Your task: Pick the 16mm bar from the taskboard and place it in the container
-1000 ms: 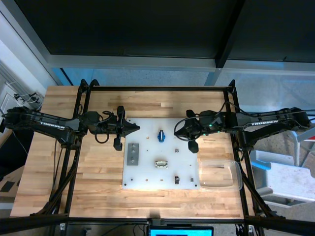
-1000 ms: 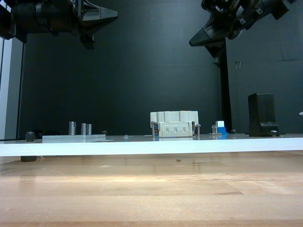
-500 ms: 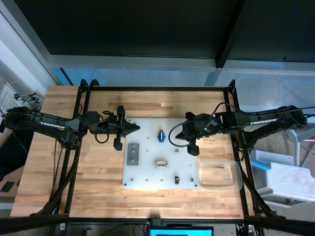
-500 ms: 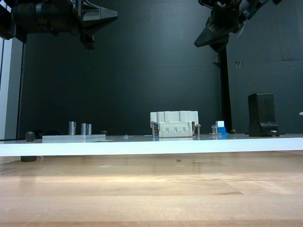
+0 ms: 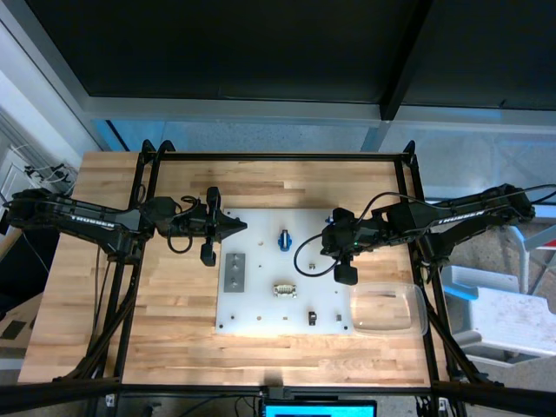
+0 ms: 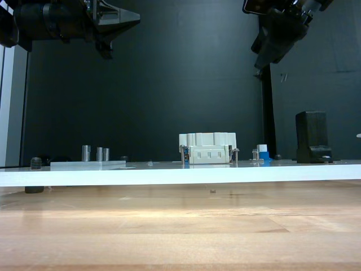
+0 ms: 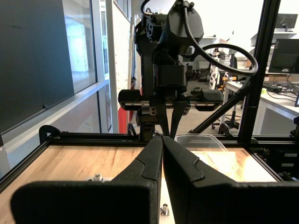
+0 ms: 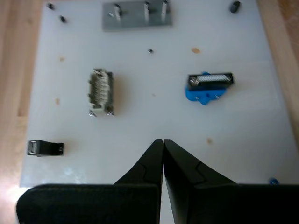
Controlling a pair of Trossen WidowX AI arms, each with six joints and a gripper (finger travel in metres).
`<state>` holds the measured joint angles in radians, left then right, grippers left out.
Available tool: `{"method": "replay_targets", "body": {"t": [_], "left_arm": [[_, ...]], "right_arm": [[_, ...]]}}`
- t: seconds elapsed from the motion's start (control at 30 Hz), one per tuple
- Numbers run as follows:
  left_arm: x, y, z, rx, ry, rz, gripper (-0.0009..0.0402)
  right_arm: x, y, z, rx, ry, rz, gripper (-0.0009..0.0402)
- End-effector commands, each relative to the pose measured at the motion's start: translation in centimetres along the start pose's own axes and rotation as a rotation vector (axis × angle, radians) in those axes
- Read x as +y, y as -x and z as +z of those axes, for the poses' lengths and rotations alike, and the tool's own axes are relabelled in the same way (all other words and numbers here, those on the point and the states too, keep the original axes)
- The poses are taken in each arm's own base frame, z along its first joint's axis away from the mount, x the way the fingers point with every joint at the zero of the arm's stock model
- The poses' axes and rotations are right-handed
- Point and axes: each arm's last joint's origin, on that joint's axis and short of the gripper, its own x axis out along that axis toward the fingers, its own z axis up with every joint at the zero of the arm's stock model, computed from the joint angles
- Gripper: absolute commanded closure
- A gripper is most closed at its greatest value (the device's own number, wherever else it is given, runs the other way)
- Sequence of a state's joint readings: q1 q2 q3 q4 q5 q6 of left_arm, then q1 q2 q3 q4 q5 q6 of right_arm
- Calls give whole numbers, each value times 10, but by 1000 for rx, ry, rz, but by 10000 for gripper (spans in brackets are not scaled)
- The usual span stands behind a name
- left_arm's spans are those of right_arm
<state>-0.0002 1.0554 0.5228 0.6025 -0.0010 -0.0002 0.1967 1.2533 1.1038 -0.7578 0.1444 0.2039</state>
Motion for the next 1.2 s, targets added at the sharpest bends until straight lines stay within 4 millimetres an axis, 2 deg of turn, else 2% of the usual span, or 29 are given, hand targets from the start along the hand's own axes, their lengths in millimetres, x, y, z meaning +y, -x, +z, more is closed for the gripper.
{"method": "replay_targets", "body": {"t": [0.03, 0.67, 0.93, 1.2], "left_arm": [[0, 0, 0, 0, 0, 0, 393], [0, 0, 0, 0, 0, 0, 393], [0, 0, 0, 0, 0, 0, 393], [0, 0, 0, 0, 0, 0, 393]], "right_arm": [[7, 4, 3, 24, 14, -4, 393], [54, -13, 15, 275, 18, -7, 393], [75, -19, 7, 343, -4, 34, 393], [91, -17, -3, 391, -23, 34, 393]]}}
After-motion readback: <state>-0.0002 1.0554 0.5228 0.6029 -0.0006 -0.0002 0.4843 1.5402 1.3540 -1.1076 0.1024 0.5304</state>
